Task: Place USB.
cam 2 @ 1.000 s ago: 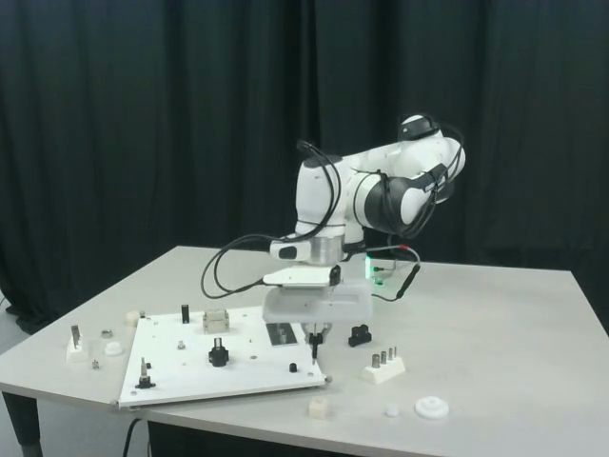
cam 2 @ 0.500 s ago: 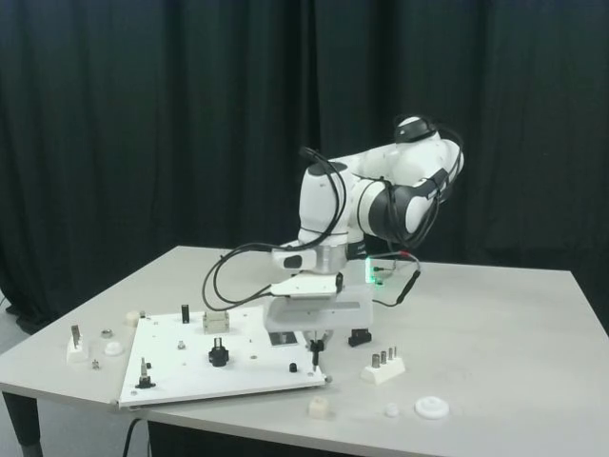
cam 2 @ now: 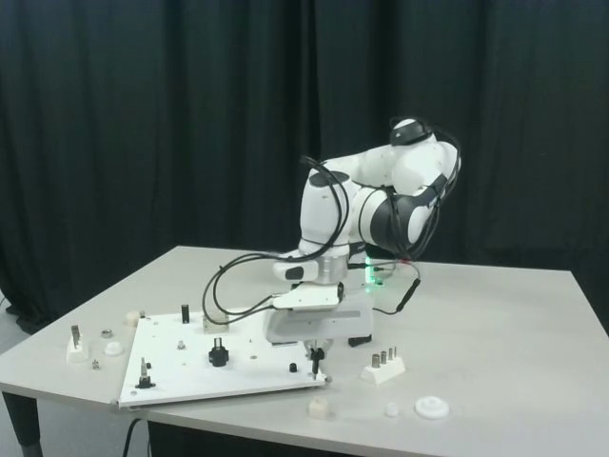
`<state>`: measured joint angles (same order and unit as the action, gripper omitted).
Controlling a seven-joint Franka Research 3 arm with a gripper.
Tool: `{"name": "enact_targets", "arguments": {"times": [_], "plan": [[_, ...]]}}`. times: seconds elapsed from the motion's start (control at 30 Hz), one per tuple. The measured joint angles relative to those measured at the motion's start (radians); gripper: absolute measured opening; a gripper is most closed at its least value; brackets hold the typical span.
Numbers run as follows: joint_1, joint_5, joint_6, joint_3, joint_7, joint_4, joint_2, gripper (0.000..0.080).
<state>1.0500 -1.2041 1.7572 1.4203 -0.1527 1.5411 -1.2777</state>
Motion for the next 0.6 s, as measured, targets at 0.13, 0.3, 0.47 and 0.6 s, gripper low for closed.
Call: {"name": "enact_targets", "arguments": {"times": [0.13,0.3,0.47,0.6], "plan": [[-0.007,0.003,-0.001,-0.012,0.000,-0.009,0.000,0.0065],[-0.010,0.008,-0.001,-0.027,-0.007,-0.017,0.000,0.0065],[-0.014,0.013,-0.001,-0.040,-0.021,-0.026,0.000,0.0065],[-0.019,0.017,0.000,-0.051,-0.021,-0.035,-0.001,0.0065]]}}
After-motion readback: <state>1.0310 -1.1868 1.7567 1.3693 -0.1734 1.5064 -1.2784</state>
